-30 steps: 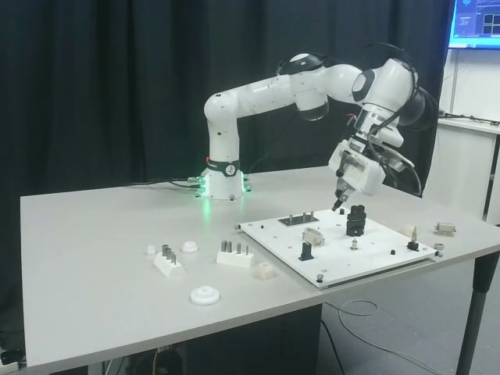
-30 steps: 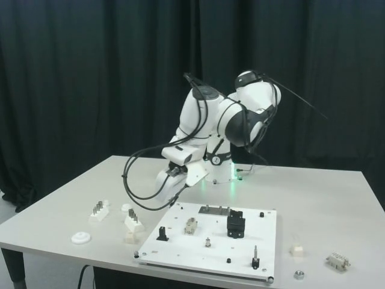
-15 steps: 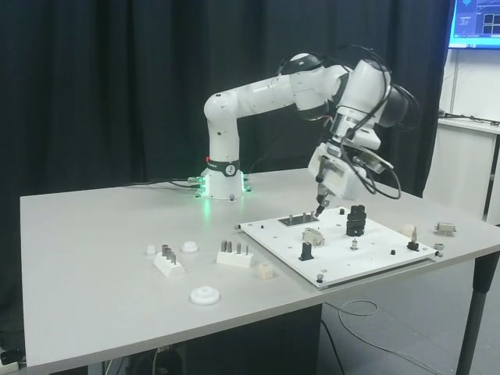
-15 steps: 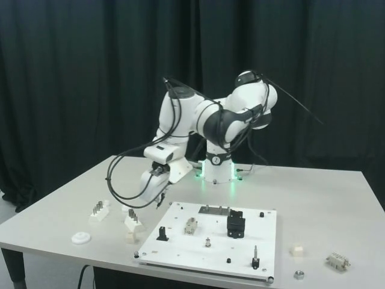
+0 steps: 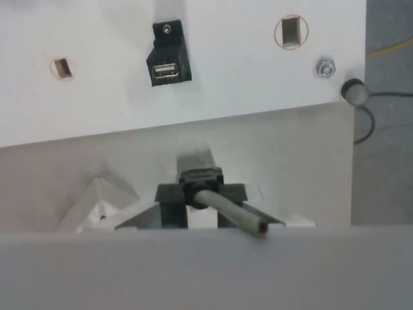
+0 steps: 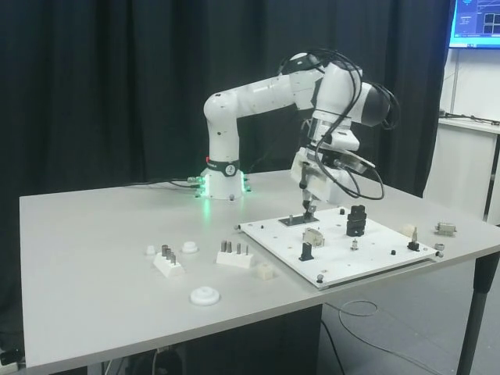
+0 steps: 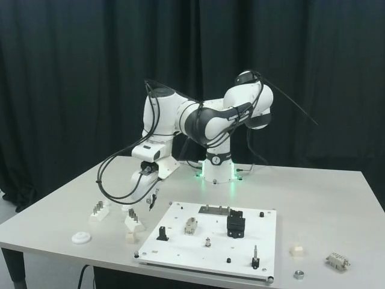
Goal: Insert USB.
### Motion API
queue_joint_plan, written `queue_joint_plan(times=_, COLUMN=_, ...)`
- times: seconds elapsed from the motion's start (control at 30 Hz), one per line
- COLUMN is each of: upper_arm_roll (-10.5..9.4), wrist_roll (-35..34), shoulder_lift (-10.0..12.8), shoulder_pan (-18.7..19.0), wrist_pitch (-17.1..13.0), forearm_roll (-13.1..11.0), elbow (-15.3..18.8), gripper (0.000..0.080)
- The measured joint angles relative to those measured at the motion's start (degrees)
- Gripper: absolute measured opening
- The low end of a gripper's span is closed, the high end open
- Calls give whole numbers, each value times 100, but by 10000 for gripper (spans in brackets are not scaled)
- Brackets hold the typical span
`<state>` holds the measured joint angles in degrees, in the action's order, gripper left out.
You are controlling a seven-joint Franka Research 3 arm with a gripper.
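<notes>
In the wrist view my gripper [image 5: 200,194] is shut on a USB plug [image 5: 201,175], whose black body has a metal tip and a short grey cable stub [image 5: 232,216]. The black fingers [image 5: 171,205] clamp it from both sides. The black USB socket [image 5: 168,55] stands on the white board [image 5: 245,77]; the plug hangs over the grey table just off the board's edge. The second room view shows the gripper [image 7: 151,201] hanging beside the board's back corner [image 7: 210,248], apart from the socket [image 7: 162,233]. In the first room view the gripper [image 6: 306,201] hovers behind the socket [image 6: 306,250].
On the board stand a black block [image 7: 235,224], a small connector [image 7: 191,226] and a metal strip [image 7: 213,210]. On the table beside it stand two white pin blocks [image 7: 99,211] [image 7: 133,221] and a white toothed disc [image 7: 80,237]. A loose connector [image 7: 337,261] lies past the board's other end.
The arm has swung across the board's back edge, carrying the plug from above the black block to the corner nearest the pin blocks. The grip is unchanged.
</notes>
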<state>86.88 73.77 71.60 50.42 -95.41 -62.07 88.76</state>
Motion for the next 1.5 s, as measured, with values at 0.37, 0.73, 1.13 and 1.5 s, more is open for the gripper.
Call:
queue_joint_plan(times=0.37, upper_arm_roll=3, wrist_roll=504, shoulder_lift=21, shoulder_pan=-15, wrist_pitch=25, forearm_roll=-432, elbow=305, gripper=95)
queue_joint_plan(times=0.73, upper_arm_roll=2, wrist_roll=572, shoulder_lift=59, shoulder_pan=-11, wrist_pitch=293, forearm_roll=-812, elbow=488, gripper=95)
queue_joint_plan(times=1.13, upper_arm_roll=-31, wrist_roll=668, shoulder_lift=90, shoulder_pan=-7, wrist_pitch=532, forearm_roll=-1168, elbow=663, gripper=95)
queue_joint_plan(times=1.5, upper_arm_roll=-128, wrist_roll=965, shoulder_lift=157, shoulder_pan=48, wrist_pitch=625, forearm_roll=-1406, elbow=881, gripper=95)
